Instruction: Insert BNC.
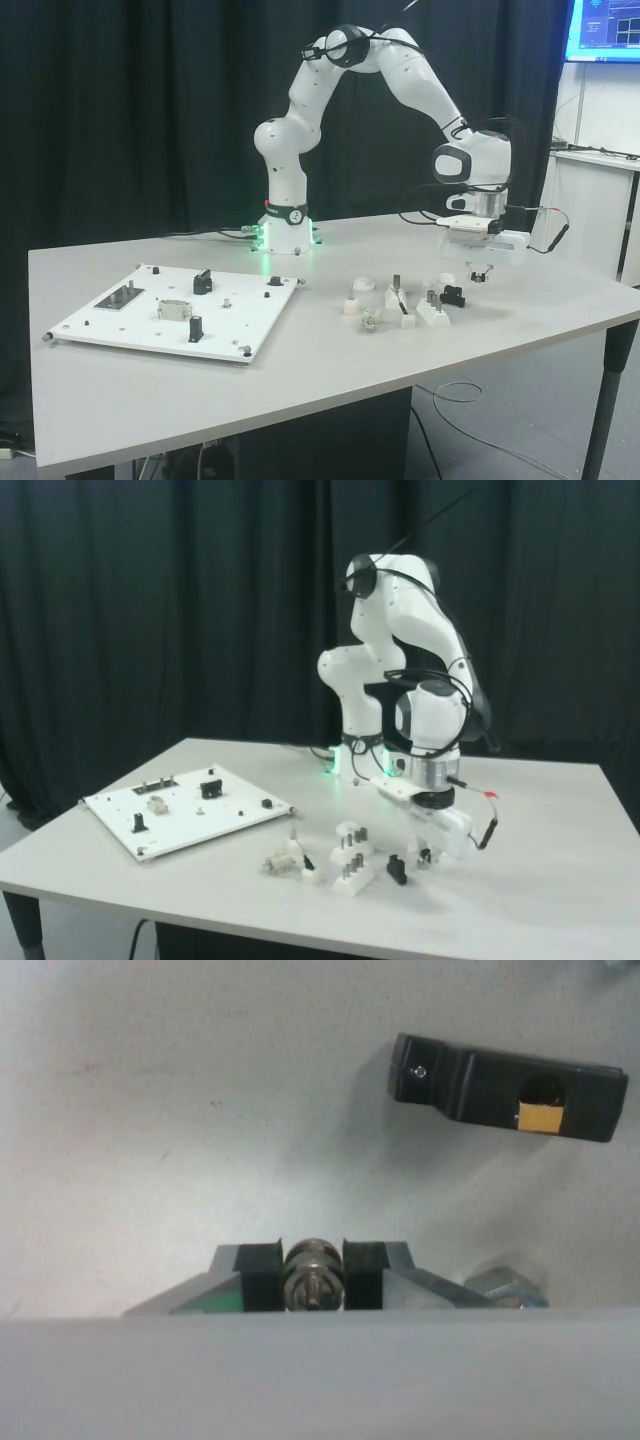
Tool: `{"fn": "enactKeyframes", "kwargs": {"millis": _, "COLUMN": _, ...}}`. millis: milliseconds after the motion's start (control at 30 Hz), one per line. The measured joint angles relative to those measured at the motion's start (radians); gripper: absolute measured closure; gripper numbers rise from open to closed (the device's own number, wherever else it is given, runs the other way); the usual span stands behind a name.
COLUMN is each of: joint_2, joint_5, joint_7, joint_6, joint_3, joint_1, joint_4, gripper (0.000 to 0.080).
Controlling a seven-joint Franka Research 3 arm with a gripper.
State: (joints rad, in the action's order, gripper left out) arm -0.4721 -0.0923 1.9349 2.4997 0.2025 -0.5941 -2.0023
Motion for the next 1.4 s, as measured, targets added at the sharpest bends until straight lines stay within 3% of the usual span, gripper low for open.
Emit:
{"fn": "enactKeyframes", "kwargs": {"millis": 500, "joint_2": 0.0, "joint_5": 0.007, "joint_7": -0.009, "joint_6": 0.0, "joint_3": 0.001, "joint_1": 0.0, "joint_4": 0.0, "gripper": 0.068}}
{"fn": "enactKeyframes", "kwargs": {"millis": 900, "joint_2": 0.018, "joint_5": 0.116, "joint_7": -0.016, "joint_6": -0.058, "joint_3": 0.035, "joint_1": 0.019, "joint_4": 0.0, "gripper": 0.068}}
{"fn": "enactKeyframes", "kwargs": {"millis": 1400, "joint_2": 0.101, "joint_5": 0.225, "joint_7": -0.075, "joint_6": -0.212, "joint_3": 0.033, "joint_1": 0.128, "joint_4": -0.022, "gripper": 0.068}}
